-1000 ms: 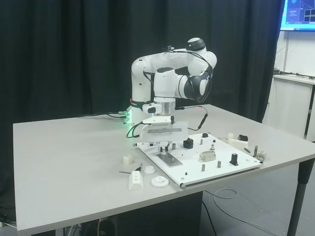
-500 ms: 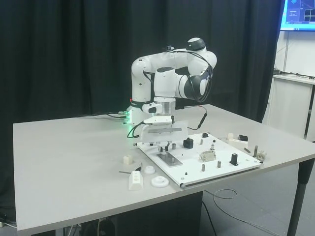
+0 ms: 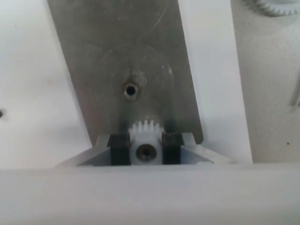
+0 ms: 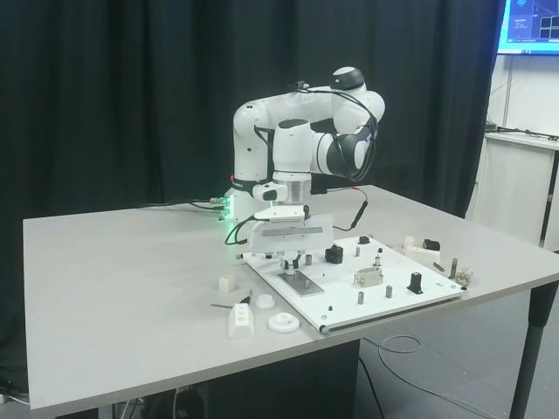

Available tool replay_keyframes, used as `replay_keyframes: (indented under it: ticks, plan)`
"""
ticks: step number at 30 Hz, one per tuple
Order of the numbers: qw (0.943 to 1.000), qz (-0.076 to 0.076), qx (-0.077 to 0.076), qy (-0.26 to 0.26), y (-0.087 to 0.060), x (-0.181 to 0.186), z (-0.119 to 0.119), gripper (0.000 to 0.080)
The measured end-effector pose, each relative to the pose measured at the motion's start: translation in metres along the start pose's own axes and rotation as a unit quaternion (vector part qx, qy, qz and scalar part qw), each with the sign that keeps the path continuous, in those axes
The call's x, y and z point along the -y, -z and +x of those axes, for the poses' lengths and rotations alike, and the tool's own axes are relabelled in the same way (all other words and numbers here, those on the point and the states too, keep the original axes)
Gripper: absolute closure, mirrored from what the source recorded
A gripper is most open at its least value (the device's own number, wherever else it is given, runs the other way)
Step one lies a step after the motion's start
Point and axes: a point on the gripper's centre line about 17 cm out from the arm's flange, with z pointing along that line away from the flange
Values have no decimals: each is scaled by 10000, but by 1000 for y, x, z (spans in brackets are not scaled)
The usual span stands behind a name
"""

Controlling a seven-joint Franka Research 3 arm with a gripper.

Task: Remove small gear.

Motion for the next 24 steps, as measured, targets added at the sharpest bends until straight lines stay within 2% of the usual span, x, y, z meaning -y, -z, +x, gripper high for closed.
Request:
replay_keyframes:
  ticks: [11, 24]
  plan:
    - [9994, 8, -6, -347, 0, 0, 0, 666]
    - [9993, 6, -16, -378, 0, 1, 0, 666]
